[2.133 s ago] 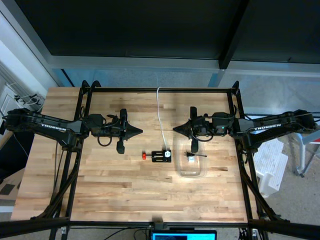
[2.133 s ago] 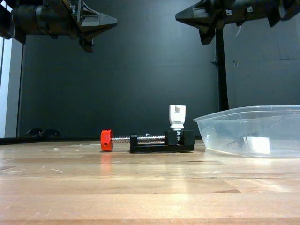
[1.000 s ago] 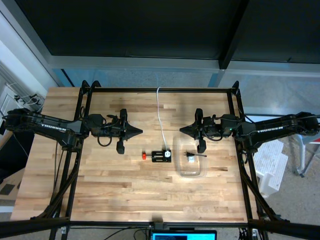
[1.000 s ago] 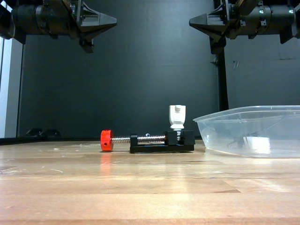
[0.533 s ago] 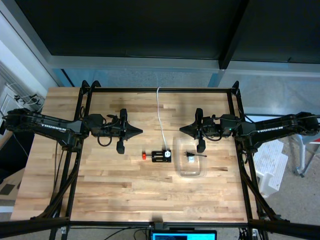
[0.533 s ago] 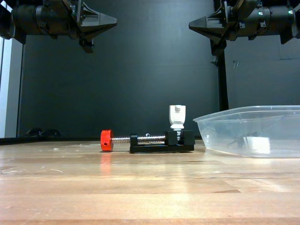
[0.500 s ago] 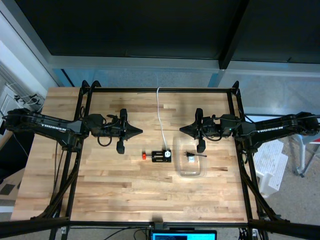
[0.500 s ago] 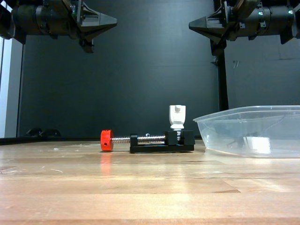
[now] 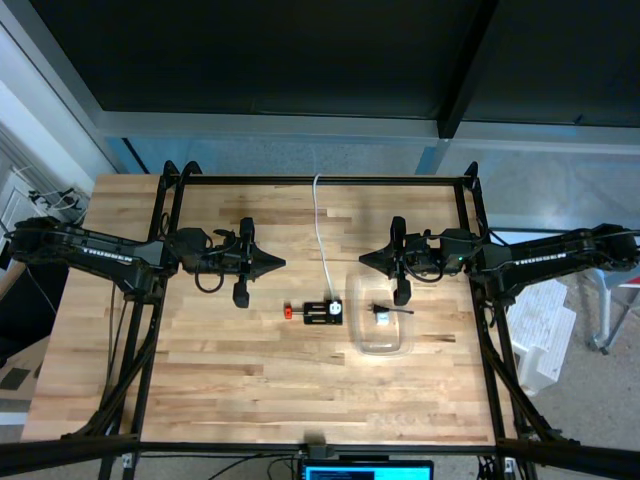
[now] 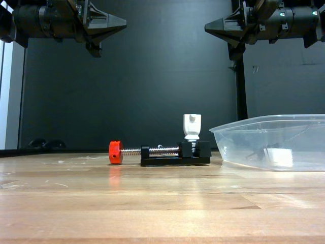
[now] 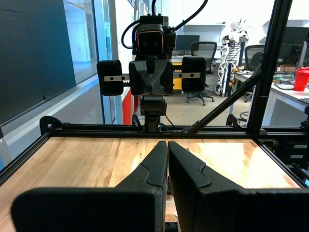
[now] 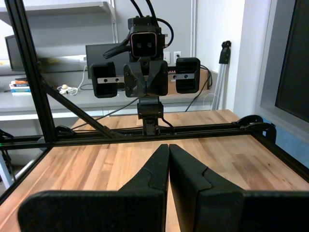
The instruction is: Remove the power plug from the receptacle and place in the container
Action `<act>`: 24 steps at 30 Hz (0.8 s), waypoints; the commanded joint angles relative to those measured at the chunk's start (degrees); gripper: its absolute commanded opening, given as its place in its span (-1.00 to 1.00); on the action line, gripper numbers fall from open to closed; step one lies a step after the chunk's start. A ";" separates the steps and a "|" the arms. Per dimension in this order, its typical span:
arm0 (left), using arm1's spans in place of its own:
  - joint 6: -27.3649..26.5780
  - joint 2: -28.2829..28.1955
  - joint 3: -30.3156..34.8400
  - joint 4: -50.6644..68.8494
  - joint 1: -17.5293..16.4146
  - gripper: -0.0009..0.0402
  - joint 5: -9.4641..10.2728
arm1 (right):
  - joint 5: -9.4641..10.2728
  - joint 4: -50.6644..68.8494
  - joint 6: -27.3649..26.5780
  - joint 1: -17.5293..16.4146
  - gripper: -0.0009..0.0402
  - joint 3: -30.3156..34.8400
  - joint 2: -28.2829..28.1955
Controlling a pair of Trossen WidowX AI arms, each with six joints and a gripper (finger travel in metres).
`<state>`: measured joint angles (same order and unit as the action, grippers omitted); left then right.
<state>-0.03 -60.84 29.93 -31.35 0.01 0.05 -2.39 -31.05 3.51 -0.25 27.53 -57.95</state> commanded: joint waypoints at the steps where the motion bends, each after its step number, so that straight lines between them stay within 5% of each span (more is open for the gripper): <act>1: 0.02 -0.02 0.02 0.00 -0.02 -0.96 -0.02 | -0.02 0.96 0.02 0.00 -0.96 0.02 0.00; 24: 0.02 -0.02 0.02 -0.02 0.00 -0.96 -0.02 | -0.02 1.27 0.02 0.00 -0.96 0.02 0.00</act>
